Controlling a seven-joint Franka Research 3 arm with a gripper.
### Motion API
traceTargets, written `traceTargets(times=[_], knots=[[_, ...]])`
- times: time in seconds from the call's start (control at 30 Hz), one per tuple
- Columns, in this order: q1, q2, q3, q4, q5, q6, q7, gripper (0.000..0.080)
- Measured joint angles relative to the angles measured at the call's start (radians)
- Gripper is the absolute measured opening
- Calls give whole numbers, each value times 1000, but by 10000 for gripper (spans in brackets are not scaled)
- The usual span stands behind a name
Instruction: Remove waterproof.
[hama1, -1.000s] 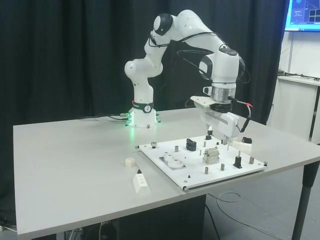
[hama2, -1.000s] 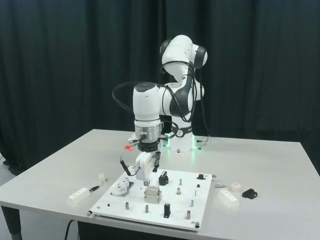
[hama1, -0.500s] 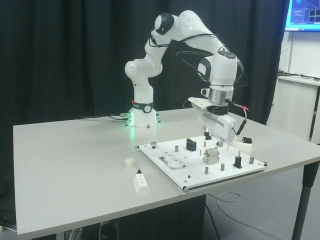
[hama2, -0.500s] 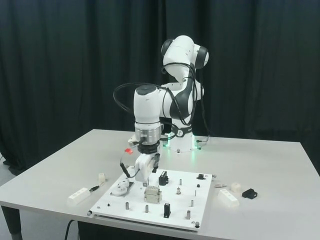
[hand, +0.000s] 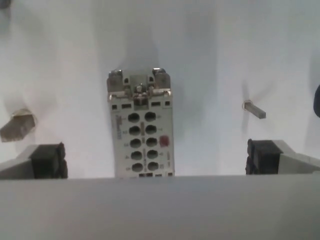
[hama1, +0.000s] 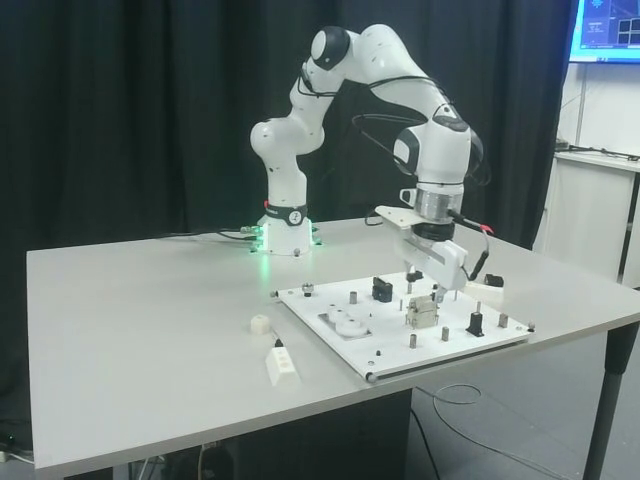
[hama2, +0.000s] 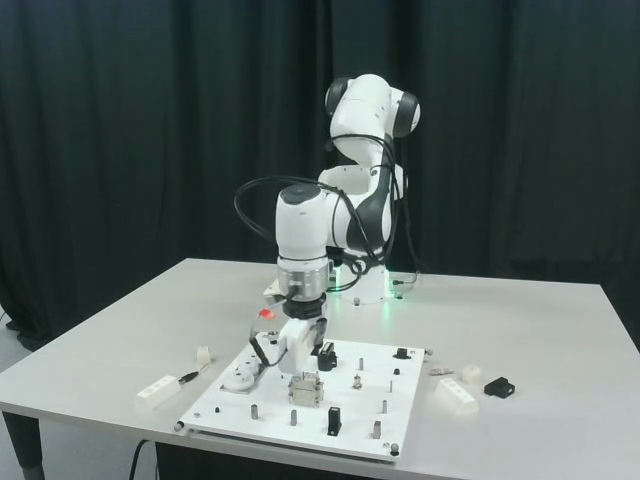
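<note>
Fingers (hand: 155, 159) spread apart, straddling the waterproof connector (hand: 140, 131) (not yet touching); descent should stay centred so both pads meet its sides evenly.

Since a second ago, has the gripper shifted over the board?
Yes. In the first room view the gripper has moved left and down, from beyond the grey connector to just above it on the white board.
</note>
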Motion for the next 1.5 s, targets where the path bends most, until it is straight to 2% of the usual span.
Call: traceTargets(times=[0.4, 0.97, 1.27, 1.5], knots=[[14, -10, 0, -43, 0, 74, 3, 800], [29, -73, 0, -160, 2, 208, -2, 800], [38, -70, 0, -195, 16, 258, -19, 800], [40, -56, 2, -203, 36, 276, -33, 800]])
